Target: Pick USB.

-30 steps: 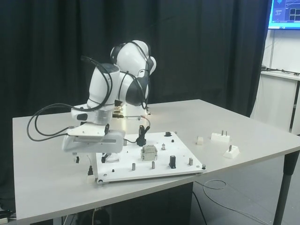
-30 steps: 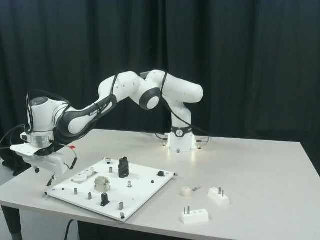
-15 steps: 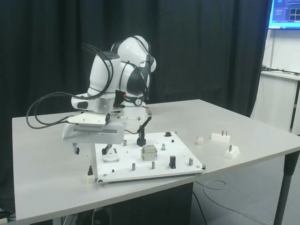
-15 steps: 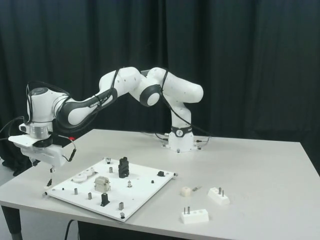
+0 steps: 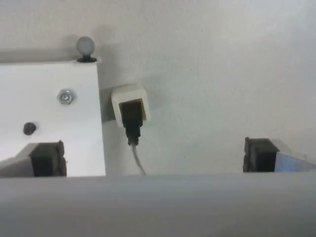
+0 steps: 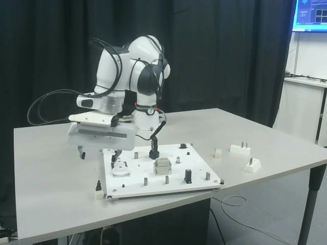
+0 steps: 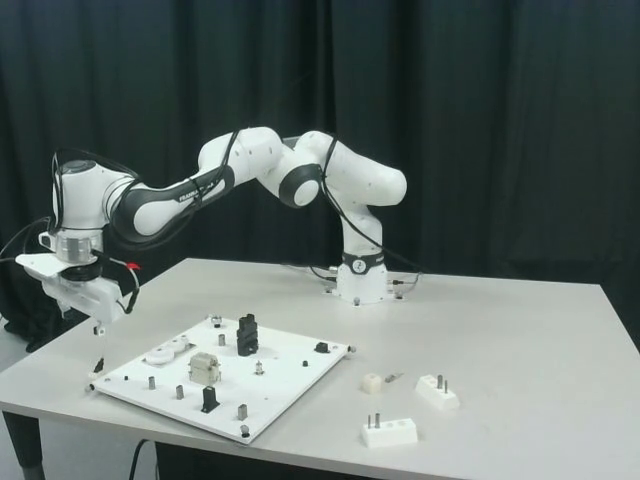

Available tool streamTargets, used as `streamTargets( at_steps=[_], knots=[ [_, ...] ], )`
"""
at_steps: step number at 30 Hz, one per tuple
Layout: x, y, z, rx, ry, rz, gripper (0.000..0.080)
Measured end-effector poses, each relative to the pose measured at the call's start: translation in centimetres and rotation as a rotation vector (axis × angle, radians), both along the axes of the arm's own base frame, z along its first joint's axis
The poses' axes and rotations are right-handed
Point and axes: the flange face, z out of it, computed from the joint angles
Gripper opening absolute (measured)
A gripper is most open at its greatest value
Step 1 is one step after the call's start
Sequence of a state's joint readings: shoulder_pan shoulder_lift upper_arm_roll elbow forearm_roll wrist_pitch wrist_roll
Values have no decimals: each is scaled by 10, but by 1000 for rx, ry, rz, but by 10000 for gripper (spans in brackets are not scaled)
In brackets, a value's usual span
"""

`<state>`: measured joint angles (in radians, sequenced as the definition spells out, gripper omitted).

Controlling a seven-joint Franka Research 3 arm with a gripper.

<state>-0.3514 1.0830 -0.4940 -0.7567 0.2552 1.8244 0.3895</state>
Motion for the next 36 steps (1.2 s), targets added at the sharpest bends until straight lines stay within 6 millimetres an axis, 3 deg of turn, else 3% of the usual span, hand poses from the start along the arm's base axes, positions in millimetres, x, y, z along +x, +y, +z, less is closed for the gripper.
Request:
streamTargets(
  at_steps=[15,23,36],
  knots=[
    [0,-2,-6,52,-77,-110,800],
    [-1,-8,-7,39,-164,-509,800],
    [-4,-12,-14,77,-229,-916,800]
  ],
)
